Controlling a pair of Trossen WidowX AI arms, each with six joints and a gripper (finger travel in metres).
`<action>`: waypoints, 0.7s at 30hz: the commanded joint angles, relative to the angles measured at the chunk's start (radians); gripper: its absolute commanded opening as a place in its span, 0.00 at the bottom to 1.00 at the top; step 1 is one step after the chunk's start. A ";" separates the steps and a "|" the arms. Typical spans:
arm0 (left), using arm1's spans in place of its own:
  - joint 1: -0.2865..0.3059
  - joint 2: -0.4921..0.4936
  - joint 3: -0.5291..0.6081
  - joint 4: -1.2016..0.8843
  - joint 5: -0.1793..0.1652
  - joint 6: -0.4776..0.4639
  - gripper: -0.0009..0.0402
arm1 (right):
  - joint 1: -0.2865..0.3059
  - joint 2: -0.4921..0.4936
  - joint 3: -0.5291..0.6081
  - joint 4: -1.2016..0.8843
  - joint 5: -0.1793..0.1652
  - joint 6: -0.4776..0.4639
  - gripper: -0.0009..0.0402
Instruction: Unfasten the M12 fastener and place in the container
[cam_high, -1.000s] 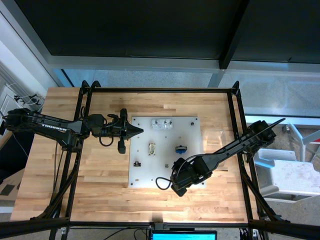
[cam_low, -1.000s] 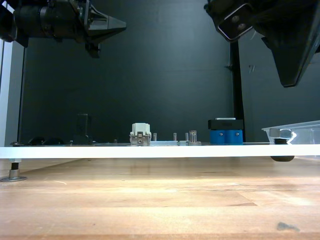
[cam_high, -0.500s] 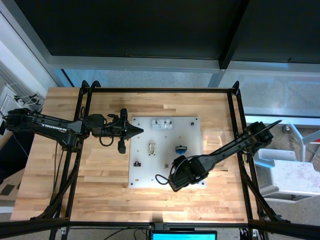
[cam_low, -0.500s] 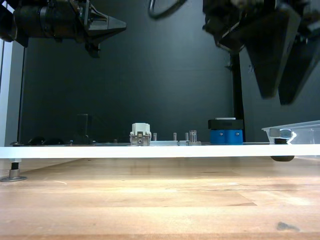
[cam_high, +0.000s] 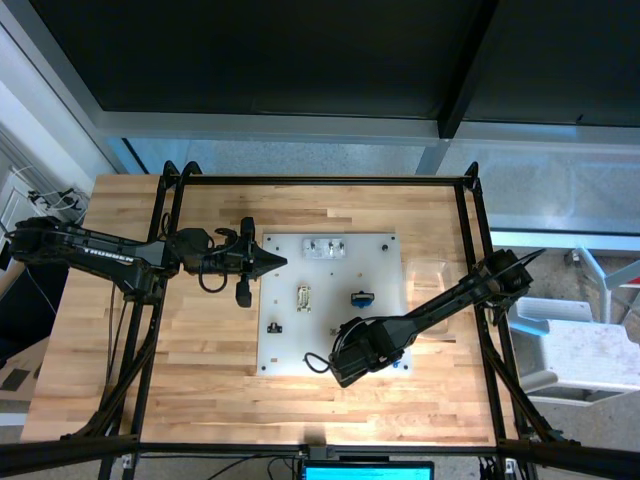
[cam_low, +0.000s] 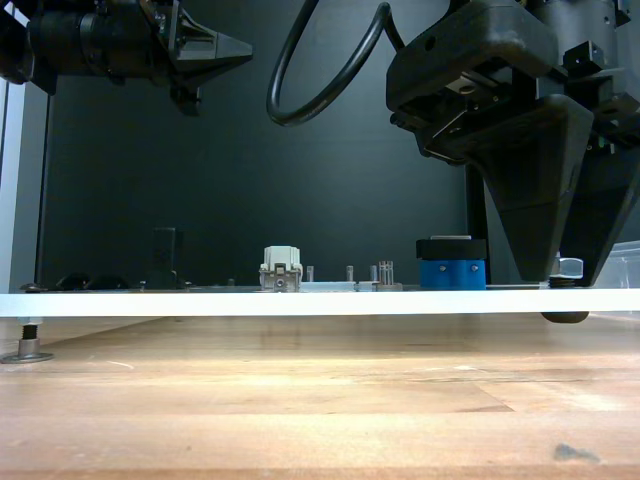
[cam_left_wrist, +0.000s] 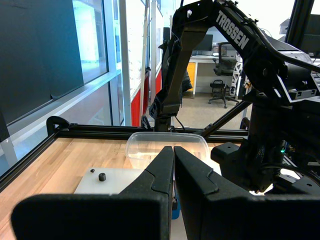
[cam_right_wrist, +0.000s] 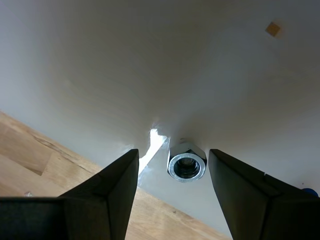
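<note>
M12 nut (cam_right_wrist: 186, 166): on its stud.
Right gripper (cam_right_wrist: 171, 151): over nut, fingers apart, one either side.
Left gripper (cam_high: 277, 262): parked, fingers together.
Next move: centre on flats, clamp squarely, then unscrew.

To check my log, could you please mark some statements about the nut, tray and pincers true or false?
1. The right pincer is open, low over the white board, straddling the silver nut. True.
2. The nut is off its stud. False: it sits on the stud.
3. The clear tray beside the board's right edge holds no nut. True.
4. The left pincer rests on the board. False: it hangs shut above the board's far left.
</note>
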 joint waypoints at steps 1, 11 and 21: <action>0.000 0.000 0.000 0.000 0.000 0.000 0.02 | -0.002 -0.001 0.000 0.001 0.000 0.000 0.46; 0.000 0.000 0.000 0.000 0.000 0.000 0.02 | -0.011 -0.001 0.000 -0.007 -0.001 0.000 0.28; 0.000 0.000 0.000 0.000 0.000 0.000 0.02 | -0.013 -0.001 0.000 -0.015 -0.010 -0.038 0.04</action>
